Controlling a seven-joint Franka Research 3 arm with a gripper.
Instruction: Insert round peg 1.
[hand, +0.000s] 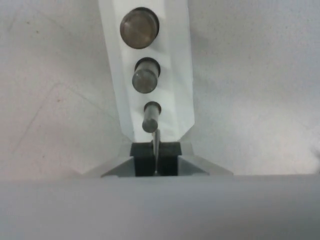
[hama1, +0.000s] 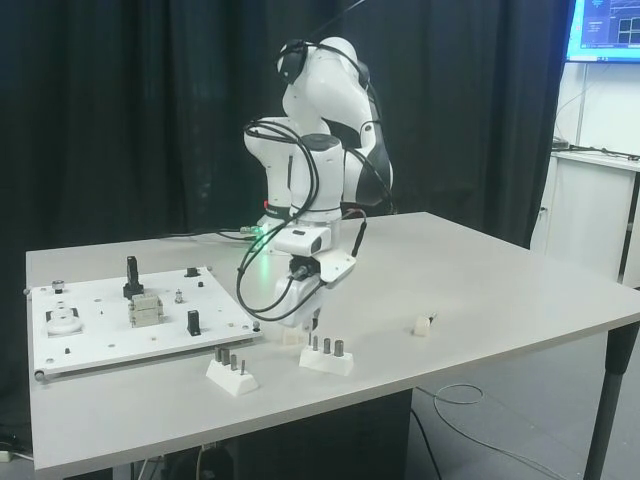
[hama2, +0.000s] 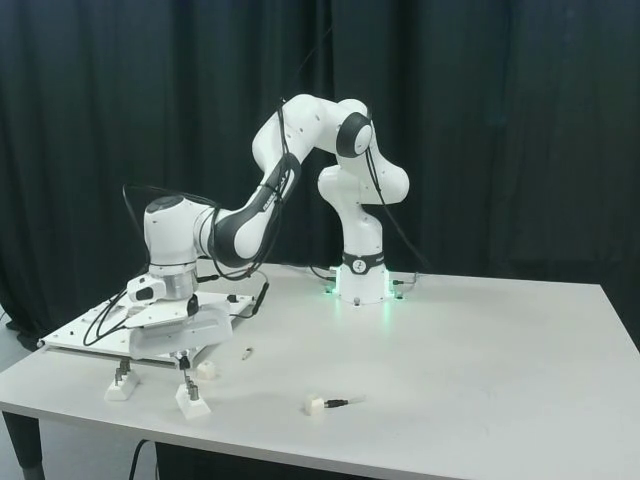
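Holding a thin peg (hand: 156, 150), gripper (hand: 155, 159) over white holder (hand: 172, 60).

Black curtains (hama2: 500, 130) behind grey table (hama2: 480, 350) (monitor (hama1: 605, 30) nearby)

Grey table (hama1: 480, 270) with white assembly board (hama1: 130, 325), peg holders (hama1: 325, 360).

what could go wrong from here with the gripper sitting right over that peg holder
1. The gripper sits at the end of the holder, closed on a thin peg. Its neighbour, the smallest of three standing pegs, is very close; a sideways move might knock it.
2. The thin peg looks held only near its top, so it may tilt or slip.
3. The holder looks loose on the table; a stuck peg could drag it.
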